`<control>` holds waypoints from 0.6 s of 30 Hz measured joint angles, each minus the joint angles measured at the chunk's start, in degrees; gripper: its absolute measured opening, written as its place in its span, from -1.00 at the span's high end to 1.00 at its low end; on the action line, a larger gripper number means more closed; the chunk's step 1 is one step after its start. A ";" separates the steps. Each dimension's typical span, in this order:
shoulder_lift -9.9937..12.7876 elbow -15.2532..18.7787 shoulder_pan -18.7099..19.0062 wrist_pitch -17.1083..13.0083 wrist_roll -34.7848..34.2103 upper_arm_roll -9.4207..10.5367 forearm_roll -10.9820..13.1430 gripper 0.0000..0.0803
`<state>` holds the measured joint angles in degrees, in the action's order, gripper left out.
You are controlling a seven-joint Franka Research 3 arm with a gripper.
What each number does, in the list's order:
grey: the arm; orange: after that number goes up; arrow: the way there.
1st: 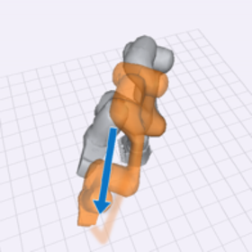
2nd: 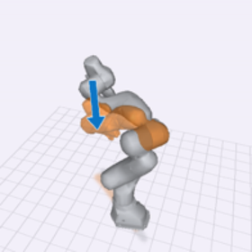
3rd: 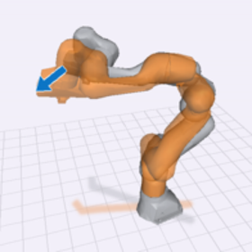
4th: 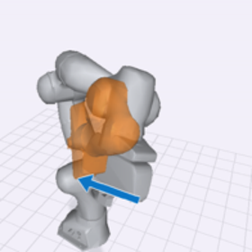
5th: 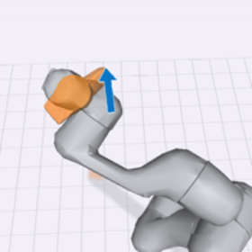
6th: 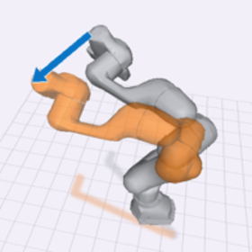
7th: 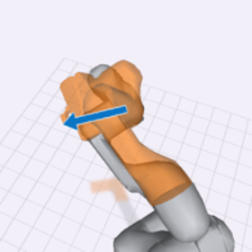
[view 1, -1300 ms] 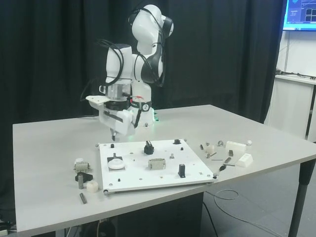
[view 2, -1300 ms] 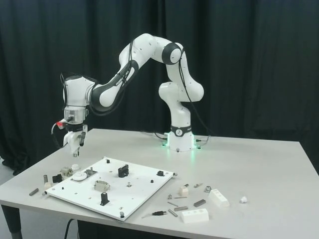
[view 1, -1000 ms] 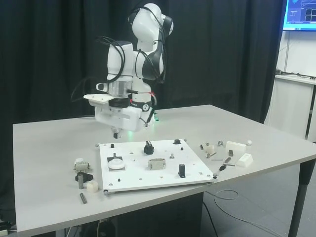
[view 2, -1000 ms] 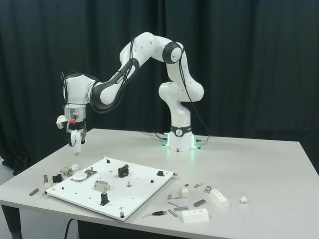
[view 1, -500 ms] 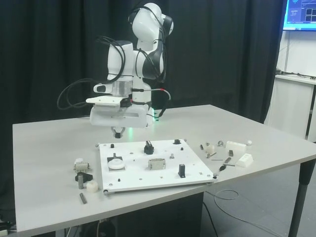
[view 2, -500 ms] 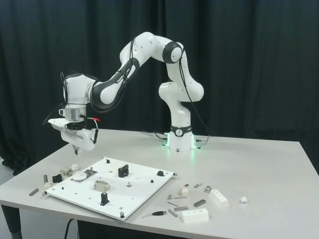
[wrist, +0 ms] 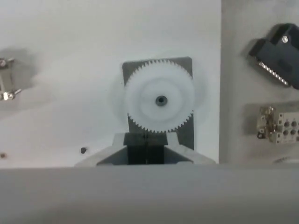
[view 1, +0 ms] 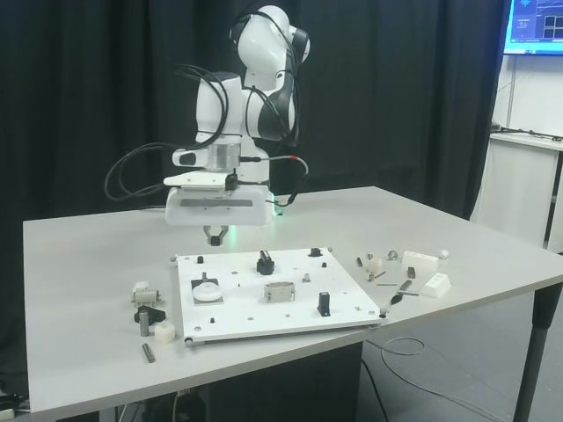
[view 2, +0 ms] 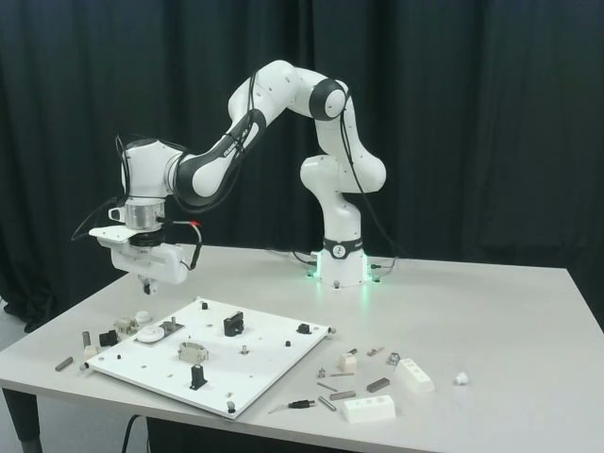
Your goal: Remove large gear.
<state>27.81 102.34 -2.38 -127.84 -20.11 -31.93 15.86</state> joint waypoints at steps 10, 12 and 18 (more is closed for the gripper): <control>0.00 -0.68 -0.07 0.89 8.48 -0.01 0.00 1.00; 0.00 -0.69 -0.13 0.95 9.25 -0.02 0.00 1.00; 0.08 -0.66 -0.38 1.00 11.25 -0.03 0.00 1.00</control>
<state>27.89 101.68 -2.76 -126.84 -8.86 -31.95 15.86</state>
